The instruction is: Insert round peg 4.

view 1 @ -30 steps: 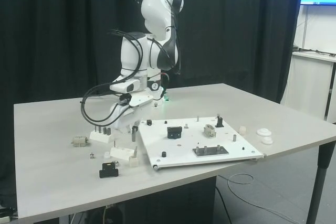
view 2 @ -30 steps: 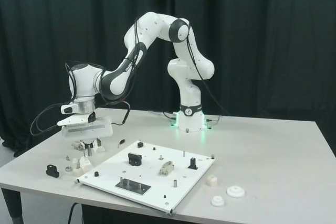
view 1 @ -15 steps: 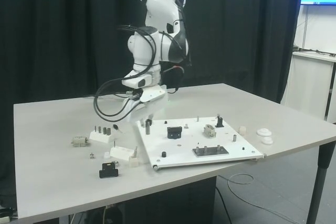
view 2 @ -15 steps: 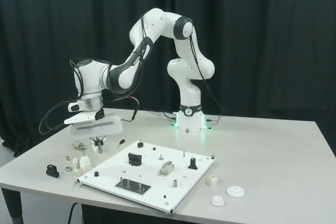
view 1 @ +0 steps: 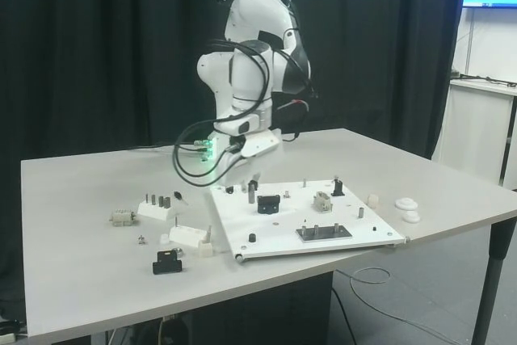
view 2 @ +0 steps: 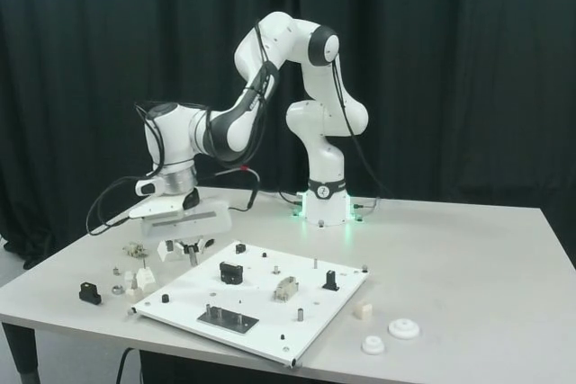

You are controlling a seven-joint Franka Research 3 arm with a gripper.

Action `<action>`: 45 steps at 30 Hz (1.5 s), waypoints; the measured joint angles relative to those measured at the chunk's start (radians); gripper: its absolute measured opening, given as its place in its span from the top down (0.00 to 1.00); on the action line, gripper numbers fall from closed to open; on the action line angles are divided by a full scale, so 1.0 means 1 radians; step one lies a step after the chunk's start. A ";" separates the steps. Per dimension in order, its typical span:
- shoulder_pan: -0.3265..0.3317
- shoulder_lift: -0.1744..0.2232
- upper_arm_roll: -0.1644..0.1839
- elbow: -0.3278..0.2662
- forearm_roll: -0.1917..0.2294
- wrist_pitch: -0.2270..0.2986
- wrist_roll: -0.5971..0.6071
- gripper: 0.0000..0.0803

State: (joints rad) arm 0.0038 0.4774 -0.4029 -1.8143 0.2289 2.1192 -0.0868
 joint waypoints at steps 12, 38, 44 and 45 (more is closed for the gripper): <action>0.055 -0.004 0.000 -0.044 -0.001 0.069 0.053 0.81; 0.105 -0.011 0.001 -0.128 -0.003 0.223 0.076 0.81; 0.116 -0.009 0.001 -0.141 -0.003 0.254 0.076 0.81; 0.118 -0.009 0.001 -0.144 -0.003 0.259 0.076 0.81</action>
State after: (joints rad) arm 0.1217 0.4682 -0.4015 -1.9581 0.2254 2.3778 -0.0103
